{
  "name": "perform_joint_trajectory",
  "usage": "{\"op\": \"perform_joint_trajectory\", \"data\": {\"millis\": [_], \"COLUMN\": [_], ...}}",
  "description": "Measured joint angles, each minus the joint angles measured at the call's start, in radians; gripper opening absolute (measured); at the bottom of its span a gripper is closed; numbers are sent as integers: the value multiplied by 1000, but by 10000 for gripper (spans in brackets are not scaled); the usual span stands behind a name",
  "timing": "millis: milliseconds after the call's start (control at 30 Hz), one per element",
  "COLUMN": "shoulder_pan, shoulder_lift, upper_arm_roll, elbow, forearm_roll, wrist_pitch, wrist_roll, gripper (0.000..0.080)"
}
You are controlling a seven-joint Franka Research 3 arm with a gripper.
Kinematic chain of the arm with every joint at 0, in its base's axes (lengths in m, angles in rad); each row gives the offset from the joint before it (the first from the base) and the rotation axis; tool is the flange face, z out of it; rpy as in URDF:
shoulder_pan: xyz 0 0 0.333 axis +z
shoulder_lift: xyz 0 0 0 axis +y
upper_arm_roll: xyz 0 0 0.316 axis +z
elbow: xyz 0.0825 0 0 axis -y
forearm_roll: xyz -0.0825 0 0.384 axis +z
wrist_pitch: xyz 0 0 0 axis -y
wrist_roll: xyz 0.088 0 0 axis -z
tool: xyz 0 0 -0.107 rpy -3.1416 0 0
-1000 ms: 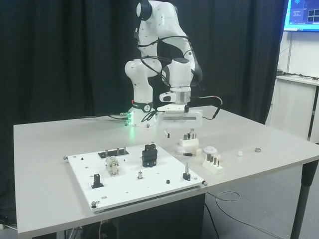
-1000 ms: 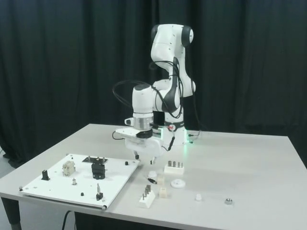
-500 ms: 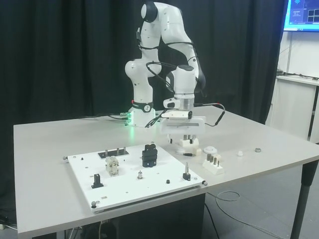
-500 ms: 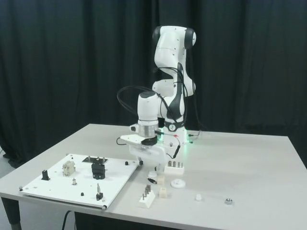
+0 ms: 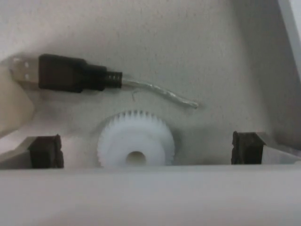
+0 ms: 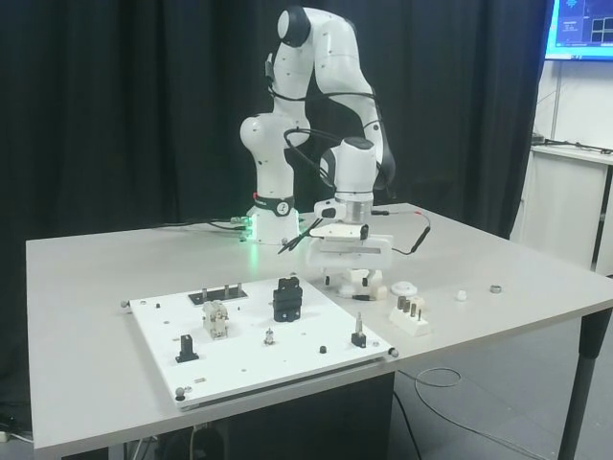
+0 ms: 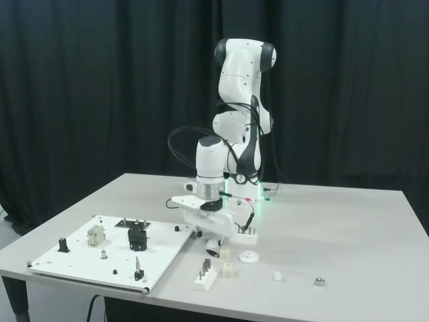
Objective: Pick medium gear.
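The wrist view shows a white toothed gear [image 5: 135, 141] with a centre hole, lying flat on the grey table. My gripper [image 5: 146, 149] is open and low over it. One black fingertip [image 5: 45, 151] stands on one side of the gear and the other on the opposite side, both clear of its teeth. In the room views the gripper [image 6: 351, 279] [image 7: 213, 243] hangs just above the table beside the white board's right edge, and the hand hides the gear.
A black USB plug [image 5: 70, 74] with a short cable lies close beyond the gear. A larger white gear [image 6: 406, 287] [image 7: 249, 256], two white peg blocks [image 6: 410, 316] [image 7: 244, 235], a small white piece [image 6: 461, 295] and a nut [image 6: 496, 287] lie nearby. The white board [image 6: 249, 335] carries several parts.
The arm has swung toward the table's front and come down, bringing the open gripper from above the board's far edge to just over the gear.
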Motion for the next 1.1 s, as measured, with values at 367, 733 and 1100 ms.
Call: {"op": "perform_joint_trajectory", "data": {"millis": [367,733,1100], "shoulder_pan": [-7,-9,-9], "shoulder_lift": [17,24,24], "upper_arm_roll": [15,16,17], "elbow": [-2,-2,-2], "forearm_roll": [0,0,0], "wrist_pitch": [26,31,33], "wrist_roll": [-11,-17,-17], "gripper": [800,546,284]}}
